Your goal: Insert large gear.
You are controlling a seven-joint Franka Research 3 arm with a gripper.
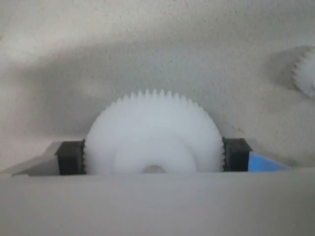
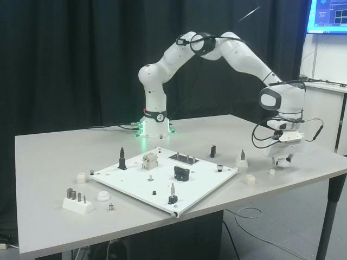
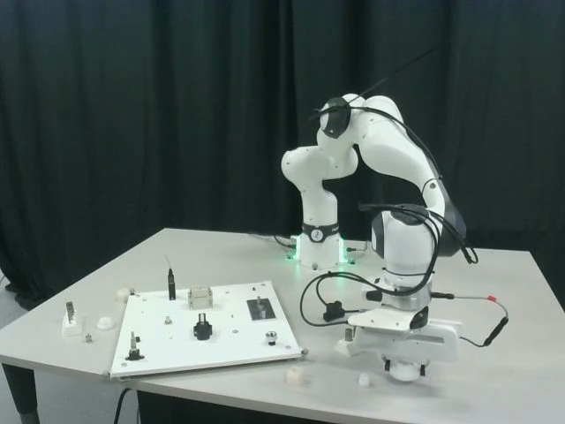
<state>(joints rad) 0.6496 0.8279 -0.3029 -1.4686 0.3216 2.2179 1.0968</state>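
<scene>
**Large gear held between the fingers, off to the side of the board**

Large gear [image 1: 153, 135] sits white and toothed between the two black finger pads [image 1: 70, 157], which press against its rim from opposite sides. Its centre hole shows at the lower edge of the visible face in the wrist view. Beyond it lies the grey table [image 1: 147, 44], and a second, smaller white gear [image 1: 306, 71] rests on that surface, apart from the held one.

In the first room view the gripper [image 2: 281, 160] hangs low over the table near its edge, well apart from the white board [image 2: 162, 181]. The white arm [image 2: 238, 54] arches over from its base [image 2: 153, 123], where green light glows. The board carries several small black and grey fittings, including upright pegs. A small white block [image 2: 249, 179] lies on the table between the board and the gripper. From the second room view the gripper [image 3: 402, 367] is close above the tabletop, with a small white piece [image 3: 363, 380] just beside it.
</scene>
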